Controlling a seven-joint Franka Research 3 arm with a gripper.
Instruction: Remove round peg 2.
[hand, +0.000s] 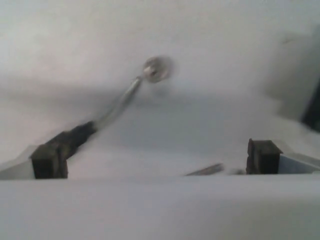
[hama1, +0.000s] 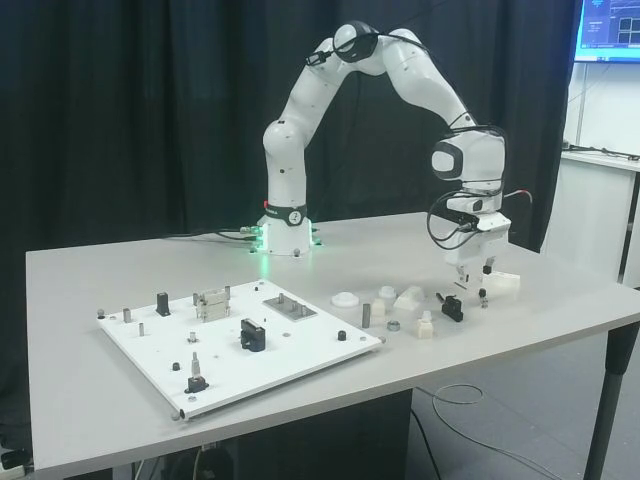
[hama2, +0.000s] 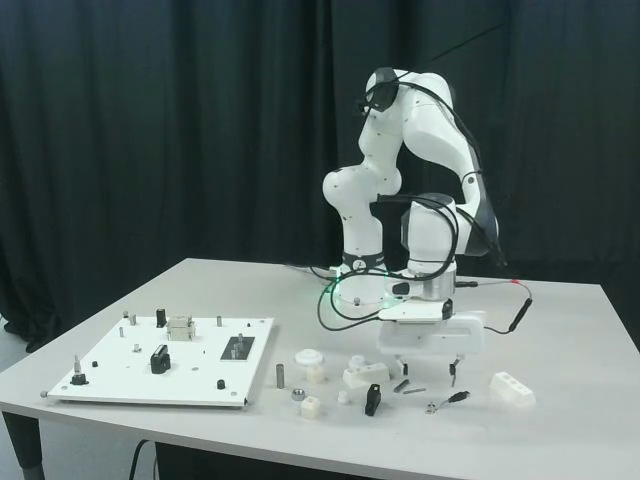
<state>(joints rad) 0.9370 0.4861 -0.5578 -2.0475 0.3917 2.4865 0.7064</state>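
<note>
My gripper (hama1: 474, 272) hangs open a little above the table, right of the white board (hama1: 300, 350), with nothing between its fingers. In the wrist view both black fingertips (hand: 50, 161) stand wide apart over the grey table. Below them lies a thin metal pin with a black handle and a round head (hand: 156, 69), which also shows in the second room view (hama2: 445, 400). Several short grey pegs (hama1: 143, 328) stand upright on the board's left part, far from the gripper (hama2: 427, 368). I cannot tell which one is round peg 2. A grey cylinder (hama2: 281, 375) stands on the table beside the board.
Several loose white parts (hama1: 408, 297) and a black block (hama1: 452, 308) lie on the table left of the gripper. A white block (hama2: 511, 389) lies to its other side. Black fixtures (hama1: 250, 336) and a grey plate (hama1: 289, 309) sit on the board. The arm's base (hama1: 285, 235) stands behind.
</note>
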